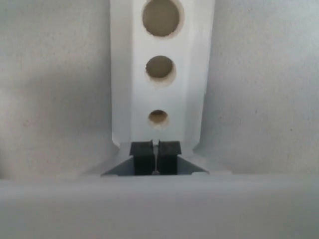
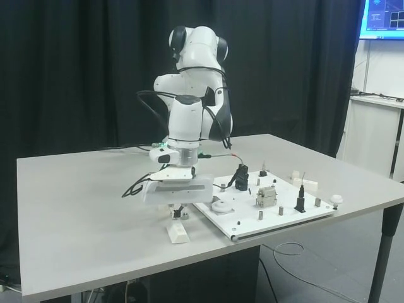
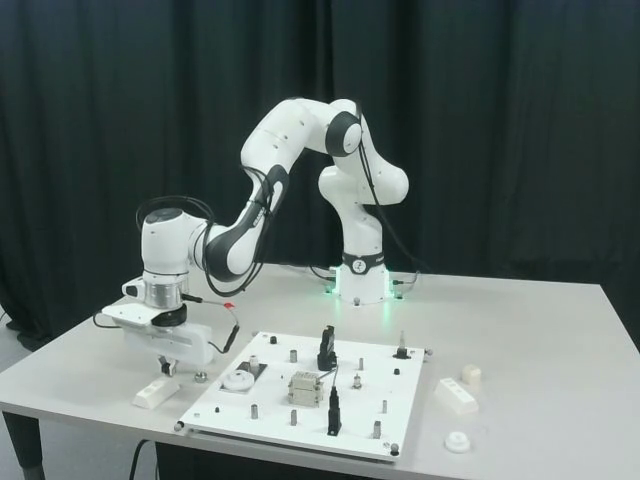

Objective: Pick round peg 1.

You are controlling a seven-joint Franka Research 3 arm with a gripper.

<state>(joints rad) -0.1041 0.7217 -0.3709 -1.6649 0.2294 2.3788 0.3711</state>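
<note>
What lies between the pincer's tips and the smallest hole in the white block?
Nothing. In the wrist view, only a bare strip of the white block separates the pincer from the smallest hole.

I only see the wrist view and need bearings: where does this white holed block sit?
Observer: The white block lies on the grey table, beside the white board, not on it.
Operator: And the end effector?
Observer: The end effector hangs directly over the block.
Operator: Anything nearby?
Observer: A white disc sits on the board's corner nearest the block.
</note>
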